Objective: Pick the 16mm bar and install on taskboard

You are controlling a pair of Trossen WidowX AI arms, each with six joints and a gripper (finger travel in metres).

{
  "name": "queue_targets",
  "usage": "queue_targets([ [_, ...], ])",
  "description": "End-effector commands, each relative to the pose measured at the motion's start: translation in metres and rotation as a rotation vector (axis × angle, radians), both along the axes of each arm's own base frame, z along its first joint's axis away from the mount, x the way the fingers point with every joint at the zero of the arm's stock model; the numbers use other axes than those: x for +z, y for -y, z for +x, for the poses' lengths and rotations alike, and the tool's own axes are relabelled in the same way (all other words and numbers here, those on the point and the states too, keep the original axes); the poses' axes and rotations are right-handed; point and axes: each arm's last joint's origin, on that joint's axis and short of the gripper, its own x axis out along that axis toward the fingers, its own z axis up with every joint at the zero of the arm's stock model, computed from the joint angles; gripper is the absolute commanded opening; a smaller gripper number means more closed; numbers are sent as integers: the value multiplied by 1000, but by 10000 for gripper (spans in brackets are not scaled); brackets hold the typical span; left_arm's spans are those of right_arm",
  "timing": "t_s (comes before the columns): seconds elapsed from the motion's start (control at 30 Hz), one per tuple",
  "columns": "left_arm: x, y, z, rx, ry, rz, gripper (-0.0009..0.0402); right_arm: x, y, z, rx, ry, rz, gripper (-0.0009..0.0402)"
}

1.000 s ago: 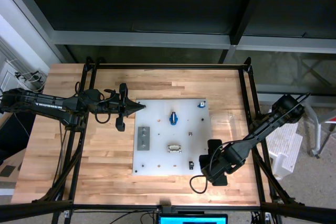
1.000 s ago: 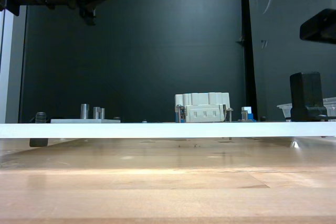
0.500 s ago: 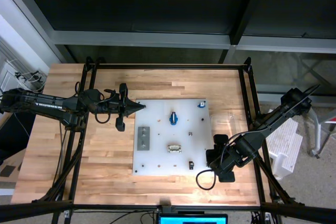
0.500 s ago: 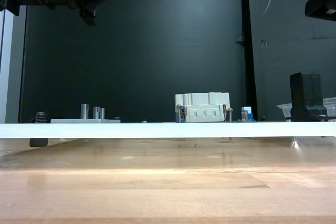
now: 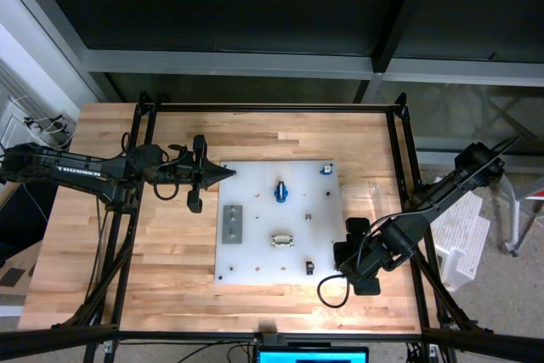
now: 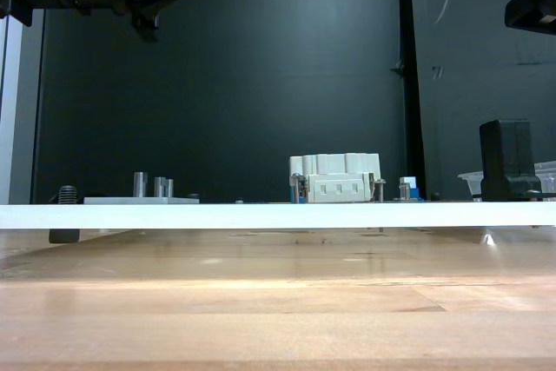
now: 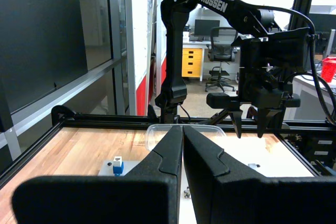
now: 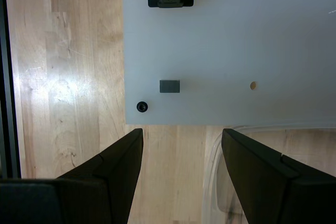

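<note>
Hovering wide open and empty, the right gripper hung over the board edge by the clear tub. The left gripper was pinched closed on nothing, above the board's far-left corner. Couldn't spot the bar anywhere, so I'd find it first, then drop straight down, centred.

- Wooden table inside a black frame
- Clear plastic container on the table, towards its right edge
- Blue knob, with a white connector on its near side
- Grey block with upright metal pegs, left of the connector
- Small black block near the connector
- Lit screen at the table's near edge
- Office chair and yellow cabinet far behind
</note>
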Motion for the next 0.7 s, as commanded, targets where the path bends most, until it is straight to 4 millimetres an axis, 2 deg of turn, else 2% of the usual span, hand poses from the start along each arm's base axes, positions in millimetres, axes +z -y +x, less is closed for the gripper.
queue_targets([
  [0.03, 0, 0, 0, 0, 0, 0, 0, 0, 0, 0, -1, 1, 0, 208],
  [0.53, 0, 0, 0, 0, 0, 0, 0, 3, 2, -1, 3, 13, 4, 207],
  [0.7, 0, 0, 0, 0, 0, 0, 0, 11, 11, 0, -3, 43, 14, 183],
])
